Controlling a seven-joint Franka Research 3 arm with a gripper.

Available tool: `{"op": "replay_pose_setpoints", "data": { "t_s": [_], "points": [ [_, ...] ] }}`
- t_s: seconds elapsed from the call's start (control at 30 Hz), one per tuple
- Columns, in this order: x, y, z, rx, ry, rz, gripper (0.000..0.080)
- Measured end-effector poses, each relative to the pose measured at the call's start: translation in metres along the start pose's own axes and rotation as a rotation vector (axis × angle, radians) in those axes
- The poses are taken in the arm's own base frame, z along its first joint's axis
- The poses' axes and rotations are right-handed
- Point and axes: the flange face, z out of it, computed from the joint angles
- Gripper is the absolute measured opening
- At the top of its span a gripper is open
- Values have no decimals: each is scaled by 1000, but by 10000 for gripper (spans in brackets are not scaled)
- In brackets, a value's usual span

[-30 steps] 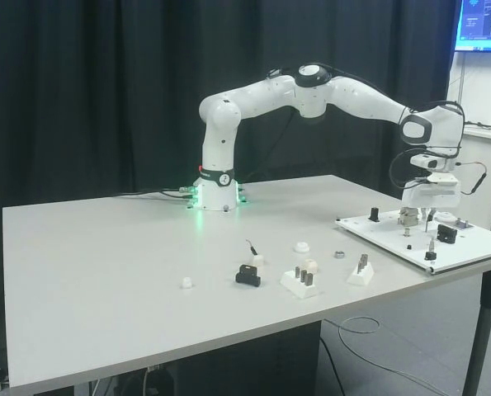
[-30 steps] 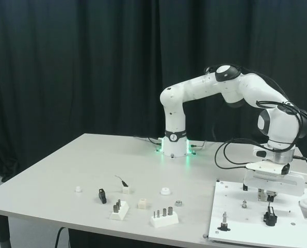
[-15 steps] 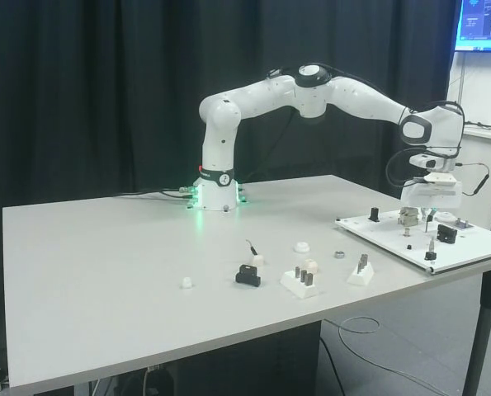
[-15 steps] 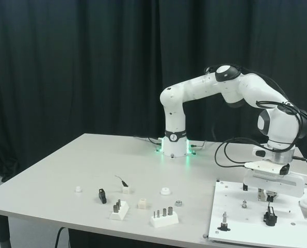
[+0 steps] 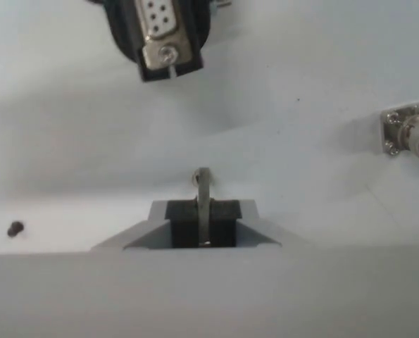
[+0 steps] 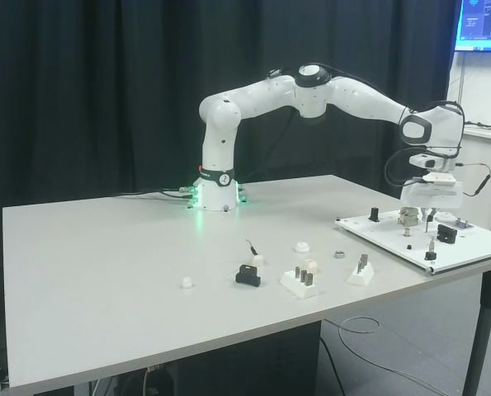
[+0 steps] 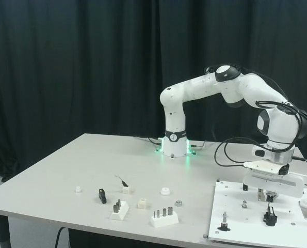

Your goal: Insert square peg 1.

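hand: the arm's hand (image 7: 269,196) hangs low over the flat white assembly board (image 7: 246,227) at the grey counter (image 6: 105,264) edge, can't tell if it's open or closed
peg: thin grey square metal peg (image 5: 203,204) stands upright in a black square socket (image 5: 184,224), seen in the wrist view
nearby: black-framed multi-pin connector (image 5: 160,35) sits on the same board, apart from the peg

Even room light, soft shadows; the wrist view looks blurred.
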Motion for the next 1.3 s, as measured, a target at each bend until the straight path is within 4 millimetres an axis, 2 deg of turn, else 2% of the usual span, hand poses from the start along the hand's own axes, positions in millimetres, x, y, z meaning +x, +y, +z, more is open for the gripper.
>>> {"op": "replay_pose_setpoints", "data": {
  "t_s": [0.43, 1.3],
  "points": [
    [8, -1, 1, 0, 0, 72, 29],
    [-1, 0, 0, -14, -11, 40, 29]
  ]
}}
